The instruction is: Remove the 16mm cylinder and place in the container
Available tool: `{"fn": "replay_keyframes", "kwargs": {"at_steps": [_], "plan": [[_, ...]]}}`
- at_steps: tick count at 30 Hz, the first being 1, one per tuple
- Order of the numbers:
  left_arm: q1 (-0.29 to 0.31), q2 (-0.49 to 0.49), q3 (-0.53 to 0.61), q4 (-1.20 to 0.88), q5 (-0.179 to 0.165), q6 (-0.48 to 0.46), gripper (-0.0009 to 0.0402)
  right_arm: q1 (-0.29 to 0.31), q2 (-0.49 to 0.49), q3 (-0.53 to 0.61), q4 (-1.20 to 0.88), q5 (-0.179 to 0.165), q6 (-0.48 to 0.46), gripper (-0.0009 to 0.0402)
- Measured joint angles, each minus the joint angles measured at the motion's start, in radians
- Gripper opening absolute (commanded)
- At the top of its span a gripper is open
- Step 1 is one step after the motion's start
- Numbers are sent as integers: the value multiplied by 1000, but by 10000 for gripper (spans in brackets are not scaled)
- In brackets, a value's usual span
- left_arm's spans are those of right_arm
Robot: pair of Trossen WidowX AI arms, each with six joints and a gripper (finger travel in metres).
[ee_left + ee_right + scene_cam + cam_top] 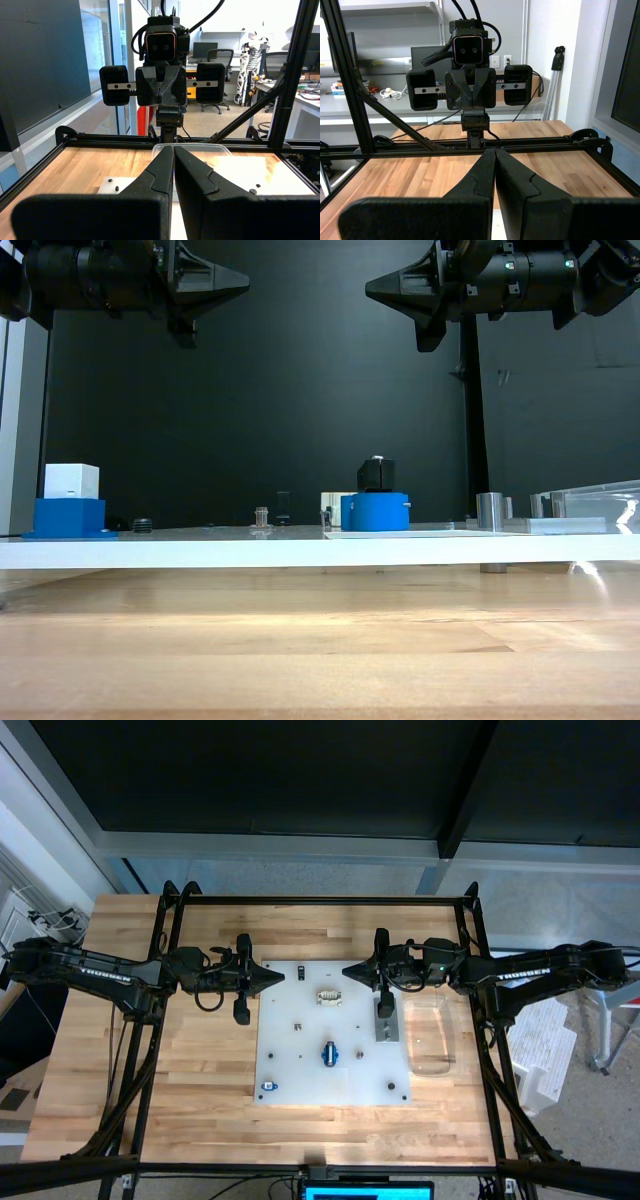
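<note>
Bench point(320, 640) wood lies closest in the low view, and past it sits the white board point(200, 550). High above the board hang my two arms. My left jaws and my right jaws are both clenched tight with nothing in them. The fingers point(156, 177) on the left touch each other, and so do the fingers point(479, 182) on the right. The left jaws hang over the board's left edge and the right jaws over its far right part, tips facing each other. So I think no step has begun yet. The 16mm cylinder point(357, 1056) stands in the board just beside the blue part point(330, 1053). The container point(435, 1035) waits on the bench just past the board's right edge. Next, I guess, my right jaws must open, go down over that tiny peg, pinch it straight and pull it up. The high view shows where the peg sits. The low view shows that it stands upright and how far below my jaws it is. Neither wrist view shows the peg at all.
</note>
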Motion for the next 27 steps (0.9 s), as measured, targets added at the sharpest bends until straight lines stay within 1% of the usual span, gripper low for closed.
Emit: {"fn": "replay_keyframes", "kwargs": {"at_steps": [16, 24, 27], "plan": [[0, 0, 0, 0, 0, 0, 0, 4, 0, 0, -7, -1, 1, 0], [0, 0, 0, 0, 0, 0, 0, 16, 0, 73, -199, 0, 1, 0], [0, 0, 0, 0, 0, 0, 0, 18, 0, 121, -329, 1, 1, 0]]}}
